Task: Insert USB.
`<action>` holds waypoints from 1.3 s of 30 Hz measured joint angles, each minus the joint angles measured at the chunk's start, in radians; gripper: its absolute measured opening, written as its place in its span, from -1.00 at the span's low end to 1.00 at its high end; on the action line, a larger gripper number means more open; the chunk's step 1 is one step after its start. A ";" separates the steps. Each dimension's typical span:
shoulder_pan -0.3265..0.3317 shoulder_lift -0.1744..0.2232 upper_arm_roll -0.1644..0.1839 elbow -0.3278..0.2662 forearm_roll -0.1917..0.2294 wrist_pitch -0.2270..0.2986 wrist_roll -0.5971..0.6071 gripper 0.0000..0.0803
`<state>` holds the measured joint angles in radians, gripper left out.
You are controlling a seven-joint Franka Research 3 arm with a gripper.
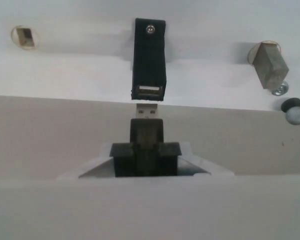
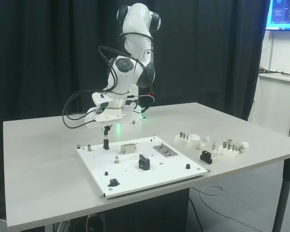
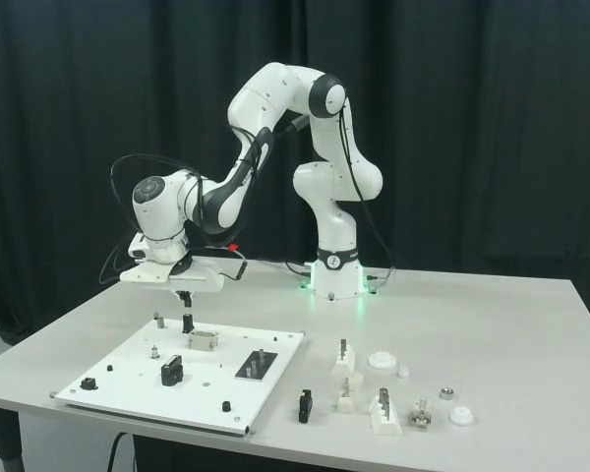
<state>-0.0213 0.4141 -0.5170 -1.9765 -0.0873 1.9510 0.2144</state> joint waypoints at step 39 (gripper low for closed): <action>0.000 0.000 0.002 -0.009 0.001 0.039 0.006 -0.77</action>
